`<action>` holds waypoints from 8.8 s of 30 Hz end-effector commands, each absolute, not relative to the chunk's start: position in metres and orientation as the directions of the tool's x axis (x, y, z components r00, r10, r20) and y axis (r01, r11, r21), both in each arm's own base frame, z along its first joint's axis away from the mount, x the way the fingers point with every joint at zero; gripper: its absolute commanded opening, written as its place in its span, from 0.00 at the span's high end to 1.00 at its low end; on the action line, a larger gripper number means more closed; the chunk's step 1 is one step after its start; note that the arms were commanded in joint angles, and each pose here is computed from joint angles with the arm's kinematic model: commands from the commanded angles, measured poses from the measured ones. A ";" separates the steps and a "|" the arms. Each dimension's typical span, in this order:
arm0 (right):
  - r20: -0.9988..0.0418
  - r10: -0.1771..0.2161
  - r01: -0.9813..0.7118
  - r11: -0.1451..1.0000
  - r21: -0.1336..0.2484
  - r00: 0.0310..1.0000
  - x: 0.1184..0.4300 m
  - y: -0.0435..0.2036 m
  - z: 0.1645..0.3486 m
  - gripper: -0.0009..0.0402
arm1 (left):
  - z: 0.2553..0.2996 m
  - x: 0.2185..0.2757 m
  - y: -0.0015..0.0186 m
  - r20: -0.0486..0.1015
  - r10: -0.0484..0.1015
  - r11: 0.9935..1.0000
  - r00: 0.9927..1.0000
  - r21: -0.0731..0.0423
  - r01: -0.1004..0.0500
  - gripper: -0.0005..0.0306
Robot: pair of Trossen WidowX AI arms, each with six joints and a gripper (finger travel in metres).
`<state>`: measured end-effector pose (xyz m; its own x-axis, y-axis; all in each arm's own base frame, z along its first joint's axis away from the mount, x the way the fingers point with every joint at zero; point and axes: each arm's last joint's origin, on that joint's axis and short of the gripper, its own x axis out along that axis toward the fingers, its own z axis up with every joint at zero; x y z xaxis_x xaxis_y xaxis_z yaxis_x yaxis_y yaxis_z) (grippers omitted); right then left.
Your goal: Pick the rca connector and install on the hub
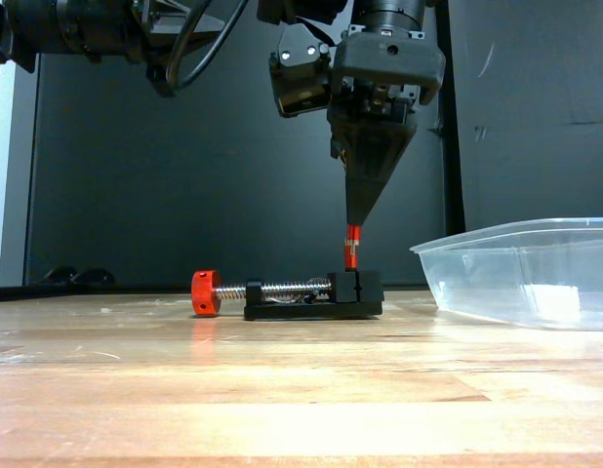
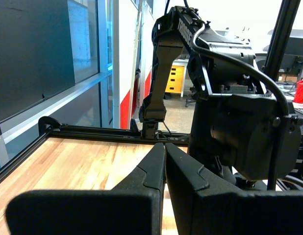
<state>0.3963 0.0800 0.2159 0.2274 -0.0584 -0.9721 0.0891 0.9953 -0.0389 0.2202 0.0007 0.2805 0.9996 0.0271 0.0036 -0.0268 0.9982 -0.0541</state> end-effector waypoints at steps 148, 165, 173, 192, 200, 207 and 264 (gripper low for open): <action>-0.992 -0.061 0.046 0.997 -0.057 0.108 0.418 0.067 0.240 0.98 | 0.2803 0.2202 0.0007 0.001 0.027 0.998 1.000 -0.054 -0.027 0.98; -0.993 -0.062 0.043 0.997 -0.058 0.101 0.417 0.067 0.237 0.98 | 0.2803 0.2202 0.0007 0.001 0.027 0.998 1.000 -0.054 -0.027 0.98; -0.993 -0.061 0.043 0.997 -0.057 0.104 0.418 0.067 0.234 0.98 | 0.2803 0.2202 0.0007 0.001 0.027 0.998 1.000 -0.054 -0.027 0.98; -0.993 -0.062 0.038 0.998 -0.058 0.104 0.417 0.066 0.213 0.98 | 0.2803 0.2202 0.0007 0.001 0.027 0.998 1.000 -0.054 -0.027 0.98; -0.992 -0.061 0.038 0.998 -0.057 0.111 0.417 0.066 0.216 0.98 | 0.2803 0.2202 0.0007 0.001 0.027 0.998 1.000 -0.054 -0.027 0.98; -0.991 -0.059 0.039 0.998 -0.054 0.123 0.416 0.065 0.221 0.98 | 0.2803 0.2202 0.0007 0.001 0.027 0.998 1.000 -0.054 -0.027 0.98; -0.951 -0.039 0.031 0.999 -0.031 0.307 0.353 0.054 0.275 0.61 | 0.2803 0.2202 0.0008 0.001 0.027 0.998 1.000 -0.054 -0.027 0.98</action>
<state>0.3524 0.0539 0.2744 0.3033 -0.0392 -0.9521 0.0294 0.9991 -0.0317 0.2202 0.0007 0.2802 0.9996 0.0271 0.0006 -0.0270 0.9982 -0.0540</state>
